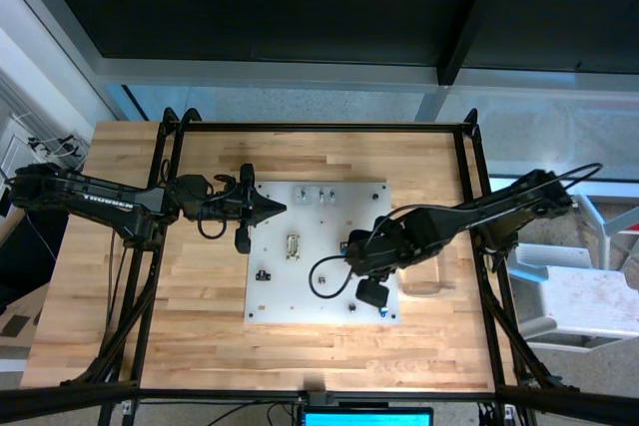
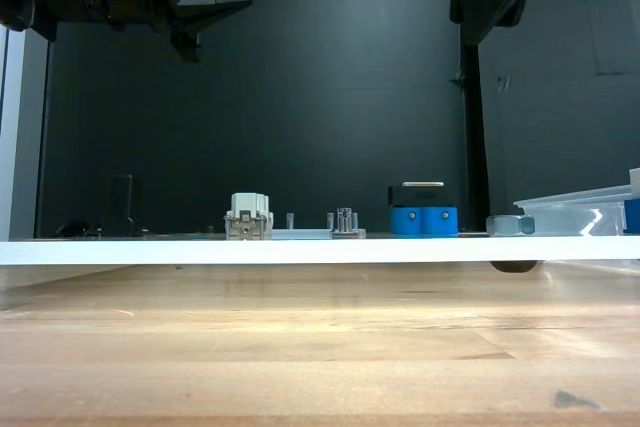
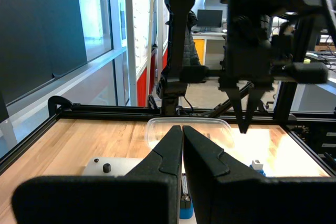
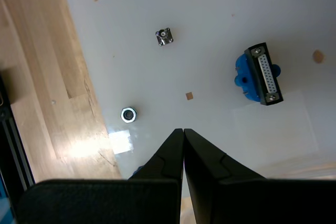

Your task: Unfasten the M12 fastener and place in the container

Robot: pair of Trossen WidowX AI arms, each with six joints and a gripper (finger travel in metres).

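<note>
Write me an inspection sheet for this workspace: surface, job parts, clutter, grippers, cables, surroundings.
Surface: wooden table carrying a white board.
Job's things: silver nut low on the board near its edge, seemingly on its stud, no ribs showing; clear container on the table beside the board's right edge, nut not in it.
Clutter: nothing seen loose; blue connector and small fixtures on the board.
Grippers: left gripper shut, raised over the board's far left part; right gripper shut, pointing down above the board near the nut.
Cables: black cable loop hanging from the right arm.
Surroundings: black frame around the table.
</note>
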